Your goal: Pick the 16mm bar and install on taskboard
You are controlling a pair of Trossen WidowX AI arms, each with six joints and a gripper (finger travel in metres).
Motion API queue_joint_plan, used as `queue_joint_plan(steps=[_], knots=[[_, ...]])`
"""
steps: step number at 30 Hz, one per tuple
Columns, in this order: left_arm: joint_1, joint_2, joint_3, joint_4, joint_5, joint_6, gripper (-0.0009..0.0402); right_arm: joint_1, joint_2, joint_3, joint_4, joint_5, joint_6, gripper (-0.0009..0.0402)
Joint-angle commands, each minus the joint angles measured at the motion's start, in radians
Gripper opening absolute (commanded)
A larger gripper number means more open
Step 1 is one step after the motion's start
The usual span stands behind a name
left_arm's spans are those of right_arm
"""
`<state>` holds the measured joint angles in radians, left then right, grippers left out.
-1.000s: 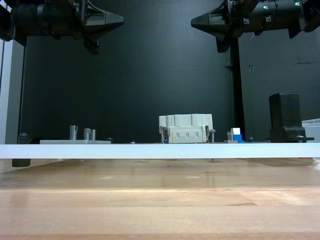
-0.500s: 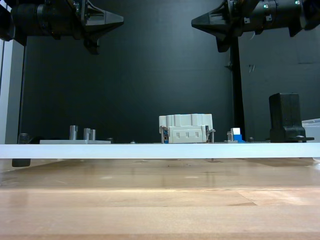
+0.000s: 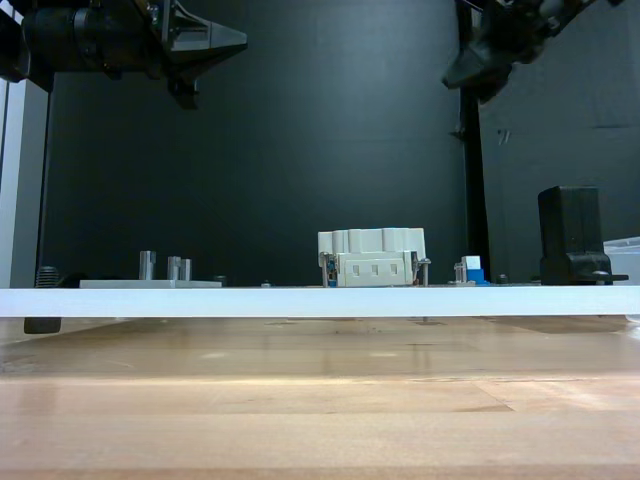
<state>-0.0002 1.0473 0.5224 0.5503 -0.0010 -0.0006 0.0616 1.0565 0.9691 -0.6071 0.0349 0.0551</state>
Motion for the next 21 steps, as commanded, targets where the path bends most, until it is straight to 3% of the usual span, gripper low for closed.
queue_joint_plan(steps=[1,3,9,21], knots=[[0.0,0.0,0.0,0.0,0.0,0.0,0.0,0.036,0.015,0.033,-0.119,0.054,0.02,0.0],[0.0,0.0,0.0,0.0,0.0,0.0,0.0,0.066,0.028,0.049,-0.187,0.08,0.04,0.0],[0.0,0.0,0.0,0.0,0.0,0.0,0.0,0.149,0.045,0.054,-0.315,0.084,0.124,0.0],[0.0,0.0,0.0,0.0,0.0,0.0,0.0,0.359,0.045,0.054,-0.435,0.131,0.327,0.0]])
